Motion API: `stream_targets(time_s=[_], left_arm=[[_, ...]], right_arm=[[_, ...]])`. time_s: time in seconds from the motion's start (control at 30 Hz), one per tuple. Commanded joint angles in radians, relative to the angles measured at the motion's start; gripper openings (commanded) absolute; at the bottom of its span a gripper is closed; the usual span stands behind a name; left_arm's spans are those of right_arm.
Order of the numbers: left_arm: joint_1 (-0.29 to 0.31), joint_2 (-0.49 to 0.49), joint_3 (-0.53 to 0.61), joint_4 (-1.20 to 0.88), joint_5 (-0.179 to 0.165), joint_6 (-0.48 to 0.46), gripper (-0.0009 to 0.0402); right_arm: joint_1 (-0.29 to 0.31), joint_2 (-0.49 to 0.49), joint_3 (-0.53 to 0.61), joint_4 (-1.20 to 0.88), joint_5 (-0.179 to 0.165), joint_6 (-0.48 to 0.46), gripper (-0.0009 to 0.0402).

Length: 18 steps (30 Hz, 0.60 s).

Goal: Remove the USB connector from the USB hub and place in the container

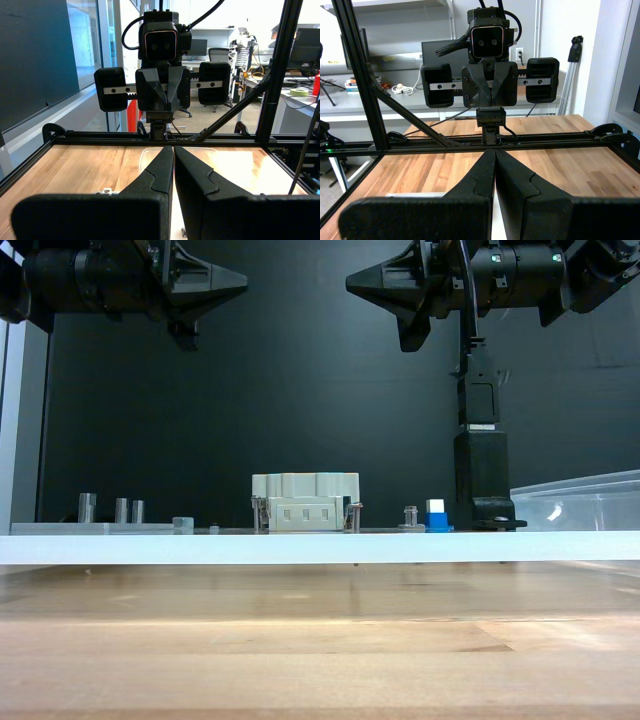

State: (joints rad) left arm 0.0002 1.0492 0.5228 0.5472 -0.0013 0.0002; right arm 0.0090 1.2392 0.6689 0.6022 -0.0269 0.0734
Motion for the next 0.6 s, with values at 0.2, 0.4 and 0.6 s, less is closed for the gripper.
stream_targets(time_s=[0.2,0.4,0.6], left_arm=[[0.0,0.0,0.0,0.0,0.0,0.0,0.0001],[0.0,0.0,0.0,0.0,0.0,0.0,0.0001],[0.0,0.0,0.0,0.0,0.0,0.0,0.0001]], right_arm=[[0.0,0.0,0.0,-0.023,0.001,-0.002,0.0],[0.0,0.0,0.001,-0.024,0.001,0.007,0.0],[0.0,-0.01,0.065,-0.167,0.0,0.049,0.0]])
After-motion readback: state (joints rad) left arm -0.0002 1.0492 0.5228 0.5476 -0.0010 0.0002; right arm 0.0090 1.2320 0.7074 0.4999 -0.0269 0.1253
